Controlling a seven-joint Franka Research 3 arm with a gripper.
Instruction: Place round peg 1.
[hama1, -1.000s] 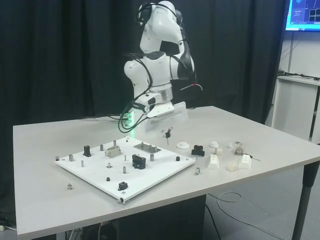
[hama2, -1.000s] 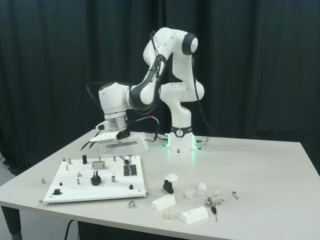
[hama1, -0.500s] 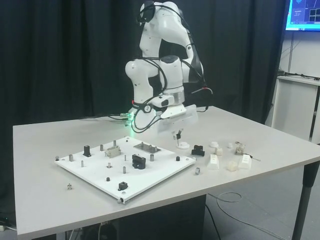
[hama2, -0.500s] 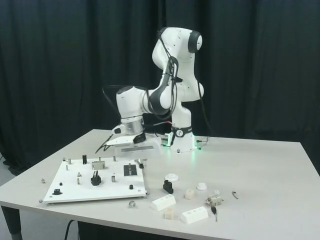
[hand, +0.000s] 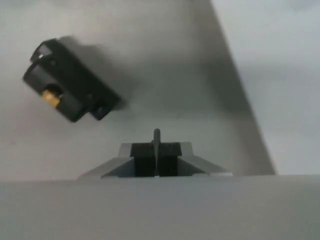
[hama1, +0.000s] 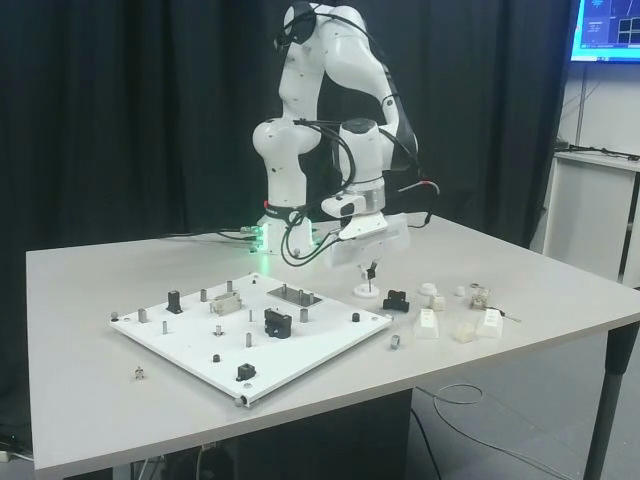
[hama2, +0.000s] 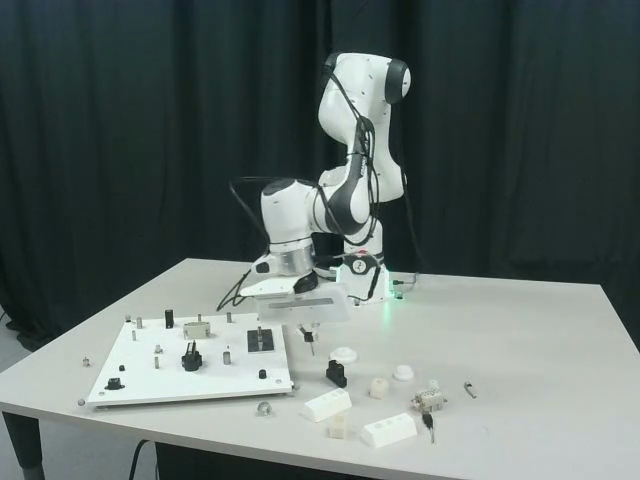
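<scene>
— Grey desk (hama1: 120, 400), white board (hama1: 300, 345) on it; where is the arm (hama2: 345, 190)?
— Past the board's edge, above a black block (hand: 70, 87).
— The gripper (hand: 157, 172)?
— Jaws clamped on round peg 1 (hand: 157, 145), held upright above the desk.

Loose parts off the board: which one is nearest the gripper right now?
The black block beside the white round disc, just off the white board's edge. The gripper hangs by it; the other white pieces lie farther out.
</scene>
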